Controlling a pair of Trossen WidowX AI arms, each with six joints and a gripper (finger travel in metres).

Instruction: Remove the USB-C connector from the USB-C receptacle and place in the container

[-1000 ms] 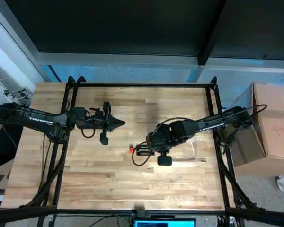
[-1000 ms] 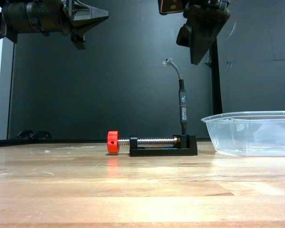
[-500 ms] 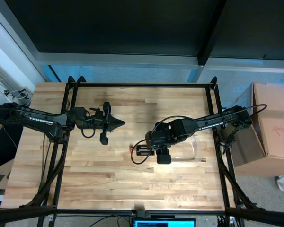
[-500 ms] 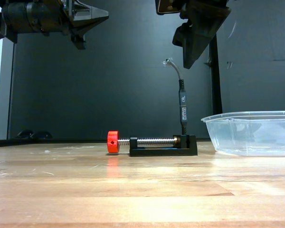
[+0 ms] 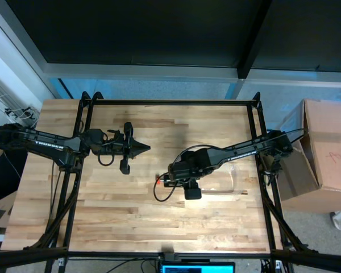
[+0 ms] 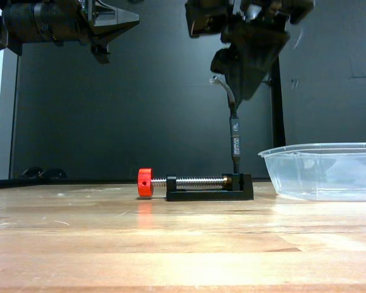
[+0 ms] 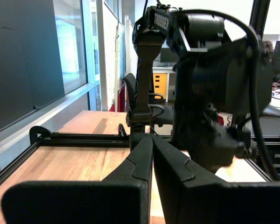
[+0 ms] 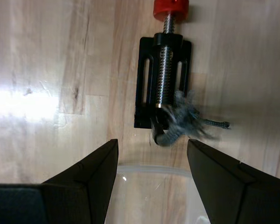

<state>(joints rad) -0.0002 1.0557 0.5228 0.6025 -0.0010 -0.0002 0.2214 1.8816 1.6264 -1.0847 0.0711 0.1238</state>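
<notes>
The right pincer (image 8: 152,143) hung open wide, holding nothing, just above the plug (image 6: 235,141). The plug stood upright beneath the pincer's tips, its foot seated in a socket that the clamp (image 6: 210,187) gripped and largely hid. To do this step well, I judged, the pincer should come straight down so that one finger passed each side of the plug's stiff dark body, below the bent stub of braided cable (image 6: 223,86). It should then close squarely and pull straight up along the plug's length, since a sideways tug could tip the clamp or let the slim body slip. The plug looked hard, narrow and smooth, the cable stub frayed at its end. The clamp lower down was black and boxy, with a bright threaded screw and a round red knob (image 6: 145,182). Further from the pincer, just past the clamp on the side away from the knob, sat the tub (image 6: 320,150), clear thin plastic, shallow, with a rolled rim, on the pale grained wooden desk (image 6: 171,244). Farthest off, the left pincer (image 7: 152,140) hovered high, its fingers pressed together, empty.
</notes>
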